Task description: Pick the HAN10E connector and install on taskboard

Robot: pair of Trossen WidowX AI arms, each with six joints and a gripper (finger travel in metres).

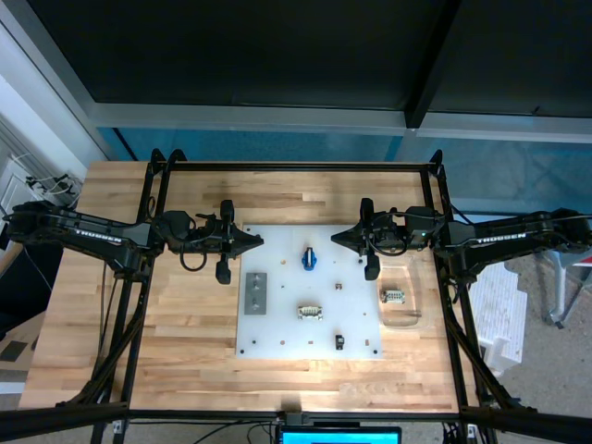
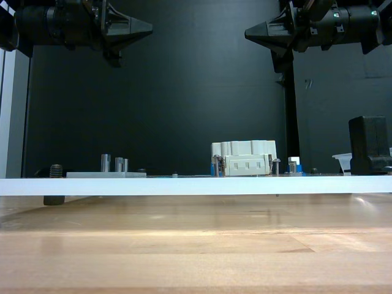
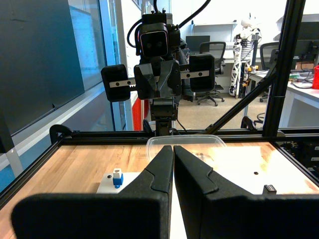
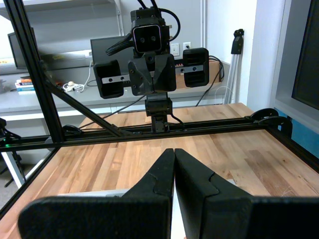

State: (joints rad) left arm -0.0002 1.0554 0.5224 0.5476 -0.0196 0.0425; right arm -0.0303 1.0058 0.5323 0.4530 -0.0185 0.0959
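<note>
The HAN10E connector (image 1: 393,296), a small pale block with metal end tabs, lies in the clear tray (image 1: 421,313) just right of the taskboard (image 1: 277,335). My left gripper (image 1: 257,241) hovers shut and empty over the board's far left edge, well above it (image 2: 149,27). Its fingers (image 3: 162,164) press together. My right gripper (image 1: 335,236) is shut too and holds nothing. It hangs high over the board's far right part (image 2: 247,32), behind the tray and apart from the connector. Its fingers (image 4: 164,167) touch along their length.
On the white board stand a blue knob (image 1: 308,258), a grey metal block (image 1: 254,294), a pale beige fitting (image 1: 310,313) near the middle and a small black cube (image 1: 340,342) near the front. Black frame rails (image 1: 296,167) border the wooden table.
</note>
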